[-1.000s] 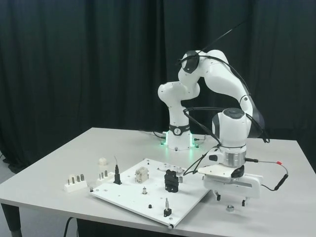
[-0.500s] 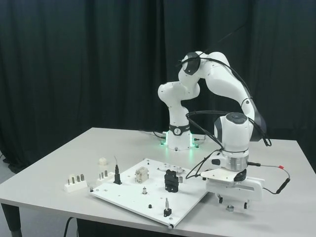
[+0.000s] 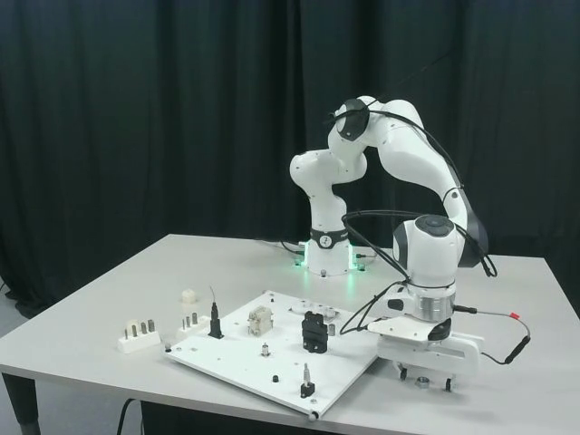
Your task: Pick bolt 4.
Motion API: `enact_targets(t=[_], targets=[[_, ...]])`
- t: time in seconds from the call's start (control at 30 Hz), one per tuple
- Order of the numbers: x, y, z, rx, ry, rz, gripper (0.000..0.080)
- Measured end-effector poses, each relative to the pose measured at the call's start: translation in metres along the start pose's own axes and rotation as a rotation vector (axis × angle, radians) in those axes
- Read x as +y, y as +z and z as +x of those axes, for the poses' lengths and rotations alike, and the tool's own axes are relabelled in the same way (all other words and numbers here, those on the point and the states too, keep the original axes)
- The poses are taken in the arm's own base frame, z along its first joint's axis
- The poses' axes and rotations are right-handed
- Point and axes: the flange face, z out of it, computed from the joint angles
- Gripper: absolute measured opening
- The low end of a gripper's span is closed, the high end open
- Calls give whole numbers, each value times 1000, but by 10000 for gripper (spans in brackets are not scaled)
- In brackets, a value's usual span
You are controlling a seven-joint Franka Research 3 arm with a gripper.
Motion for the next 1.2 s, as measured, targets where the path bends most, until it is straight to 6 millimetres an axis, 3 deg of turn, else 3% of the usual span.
enact_targets(t=[1.2], targets=[[-1, 1, 2, 15, -34, -4, 800]])
